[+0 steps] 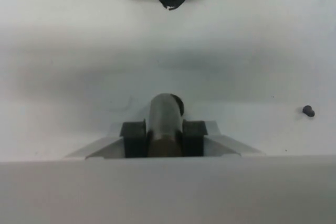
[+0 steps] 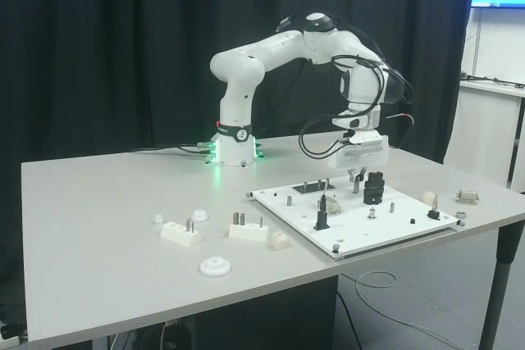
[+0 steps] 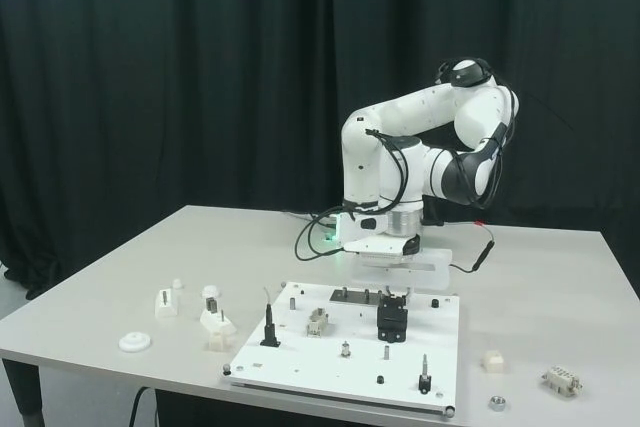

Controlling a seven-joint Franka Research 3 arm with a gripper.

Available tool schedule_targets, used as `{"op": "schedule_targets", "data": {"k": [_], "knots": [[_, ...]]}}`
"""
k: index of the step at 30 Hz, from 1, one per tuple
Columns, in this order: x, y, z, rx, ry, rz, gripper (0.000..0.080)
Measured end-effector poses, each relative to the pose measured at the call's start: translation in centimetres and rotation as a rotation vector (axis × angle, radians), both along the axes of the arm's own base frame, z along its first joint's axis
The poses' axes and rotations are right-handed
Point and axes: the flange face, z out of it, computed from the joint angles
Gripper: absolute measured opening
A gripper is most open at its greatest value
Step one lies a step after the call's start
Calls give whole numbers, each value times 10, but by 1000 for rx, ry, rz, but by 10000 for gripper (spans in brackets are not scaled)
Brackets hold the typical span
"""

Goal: Insert round peg 4.

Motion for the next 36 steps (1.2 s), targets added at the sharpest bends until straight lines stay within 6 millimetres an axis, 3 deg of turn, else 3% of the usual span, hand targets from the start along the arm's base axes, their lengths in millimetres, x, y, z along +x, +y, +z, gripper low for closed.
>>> {"op": "schedule_targets", "data": {"k": [36], "knots": [[1, 1, -1, -14, 3, 8, 144]]}}
